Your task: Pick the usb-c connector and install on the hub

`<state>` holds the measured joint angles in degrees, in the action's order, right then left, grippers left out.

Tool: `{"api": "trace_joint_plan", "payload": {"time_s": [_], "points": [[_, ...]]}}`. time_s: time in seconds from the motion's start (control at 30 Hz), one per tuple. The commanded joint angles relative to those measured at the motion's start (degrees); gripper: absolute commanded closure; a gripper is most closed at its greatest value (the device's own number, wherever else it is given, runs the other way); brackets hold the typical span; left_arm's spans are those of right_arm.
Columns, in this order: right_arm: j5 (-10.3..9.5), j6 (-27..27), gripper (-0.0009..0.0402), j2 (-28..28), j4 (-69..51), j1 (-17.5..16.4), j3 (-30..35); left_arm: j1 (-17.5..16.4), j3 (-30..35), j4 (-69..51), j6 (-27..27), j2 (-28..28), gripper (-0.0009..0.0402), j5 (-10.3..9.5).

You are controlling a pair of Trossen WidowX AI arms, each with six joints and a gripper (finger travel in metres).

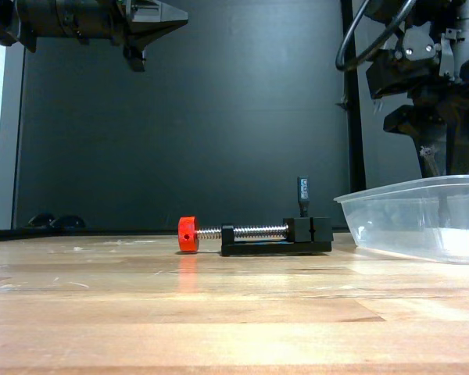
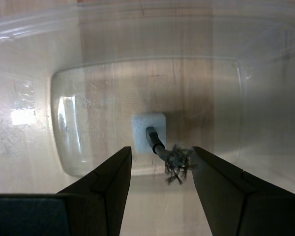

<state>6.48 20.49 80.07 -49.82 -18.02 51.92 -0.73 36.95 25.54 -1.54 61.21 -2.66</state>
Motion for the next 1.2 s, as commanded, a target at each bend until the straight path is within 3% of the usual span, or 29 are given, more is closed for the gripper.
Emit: {"api": "trace_joint_plan", "payload": {"time_s": [0.03,0.2,0.93,1.2], "points": [[0.13,0.09,0.0229,0.70,0.81,-0.20,-0.20,0.00,0.02,0.00,0.00,0.00,0.0393,0.00],[1.51,0.02,0.0229,2.03,1.62,-0.37,-0.31,-0.02,0.02,-0.04,0.00,0.00,0.0393,0.00],[1.40,-0.42,0.0229,2.99,7.28,-1.03,-4.22,-0.02,0.02,0.00,0.00,0.00,0.0393,0.00],[1.27,-0.61,0.0270,2.99,8.24,-1.14,-4.94,-0.02,0.02,0.00,0.00,0.00,0.0393,0.00]]}}
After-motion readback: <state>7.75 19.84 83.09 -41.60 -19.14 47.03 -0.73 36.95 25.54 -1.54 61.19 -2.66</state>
